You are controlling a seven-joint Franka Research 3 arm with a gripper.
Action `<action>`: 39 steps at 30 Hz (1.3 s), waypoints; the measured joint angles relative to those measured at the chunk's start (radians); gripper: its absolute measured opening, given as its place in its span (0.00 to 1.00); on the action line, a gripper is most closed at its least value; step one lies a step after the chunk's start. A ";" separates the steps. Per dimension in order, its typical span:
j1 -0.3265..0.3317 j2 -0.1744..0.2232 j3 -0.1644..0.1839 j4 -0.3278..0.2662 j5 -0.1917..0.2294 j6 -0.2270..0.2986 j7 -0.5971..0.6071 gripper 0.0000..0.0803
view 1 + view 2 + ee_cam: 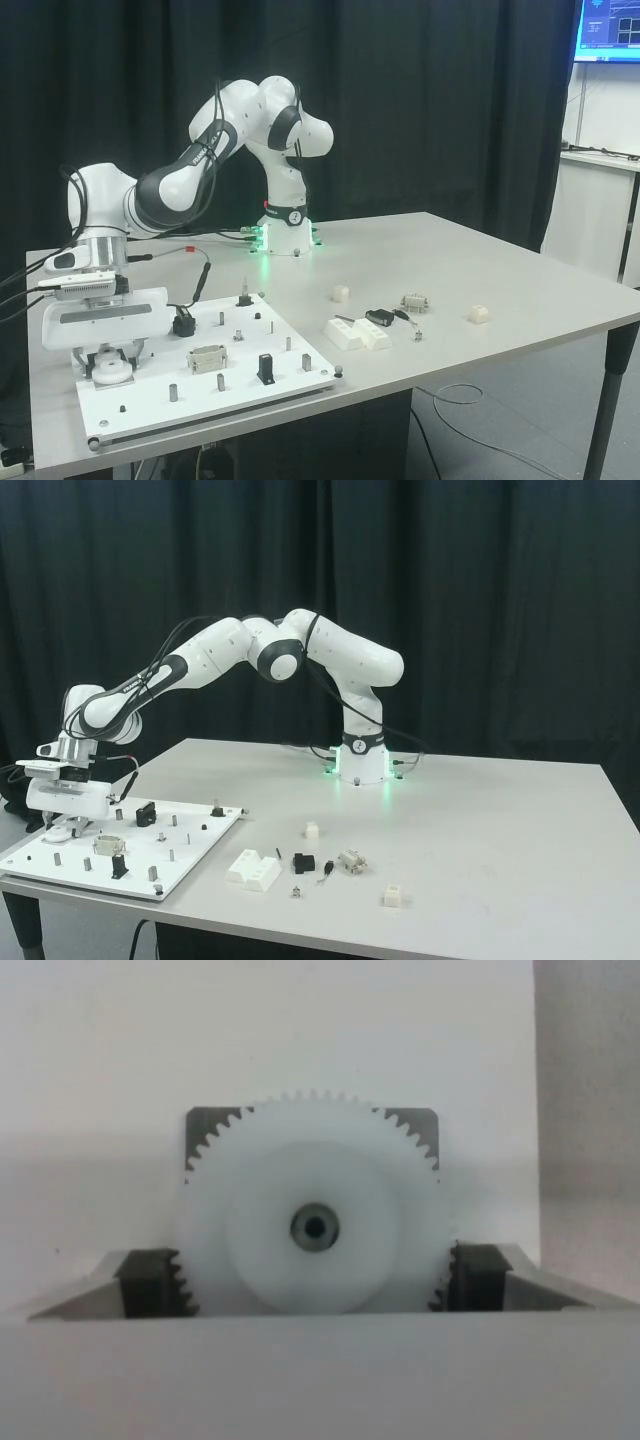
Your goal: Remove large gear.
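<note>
The large gear [312, 1215] lies flat on the white board [240, 385], at the board's corner farthest from the arm's base; in the first room view that is about 8 o'clock from the board's middle; in the wrist view it sits dead centre between the 2 black fingertips [155, 1282], one at 9 o'clock of the gear and one at 3 o'clock.

The gripper [315, 1285] is spread about as wide as the gear; both pads lie right at the toothed rim, but I cannot tell whether they press on it or merely flank it; the gear seems to rest on its seat, with a dark plate [410, 1125] showing behind its rim.

The gear's axis runs straight up through its centre bore [314, 1227]; so the coming move, as I judge it, turns on a firm squeeze across the rim and then a straight lift along that axis; any tilt could bind the bore on its pin.

No brand, label or legible writing shows on the gear, the board or the arm; the screen [610, 30] at the far wall is too small to read.
</note>
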 joint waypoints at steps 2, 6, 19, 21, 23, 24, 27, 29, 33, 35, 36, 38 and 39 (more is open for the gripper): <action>0.000 0.000 0.000 0.001 -0.001 -0.001 0.000 0.73; 0.000 0.000 -0.001 0.002 -0.002 -0.003 -0.003 0.73; 0.000 -0.001 -0.012 0.014 -0.006 -0.027 -0.018 0.73; 0.000 -0.001 -0.015 0.018 -0.008 -0.035 -0.018 0.73; 0.000 -0.002 -0.019 0.023 -0.009 -0.045 -0.018 0.73; 0.000 -0.002 -0.022 0.026 -0.009 -0.050 -0.018 0.73; 0.000 -0.006 -0.029 0.031 -0.009 -0.067 -0.018 0.73; 0.001 -0.008 -0.034 0.037 -0.009 -0.071 -0.018 0.73; 0.001 -0.015 -0.046 0.047 -0.009 -0.092 -0.018 0.73; 0.001 -0.018 -0.053 0.052 -0.009 -0.107 -0.017 0.73; 0.001 -0.019 -0.057 0.054 -0.009 -0.114 -0.017 0.73; 0.002 -0.021 -0.065 0.059 -0.009 -0.130 -0.015 0.73; 0.002 -0.022 -0.067 0.061 -0.009 -0.137 -0.015 0.73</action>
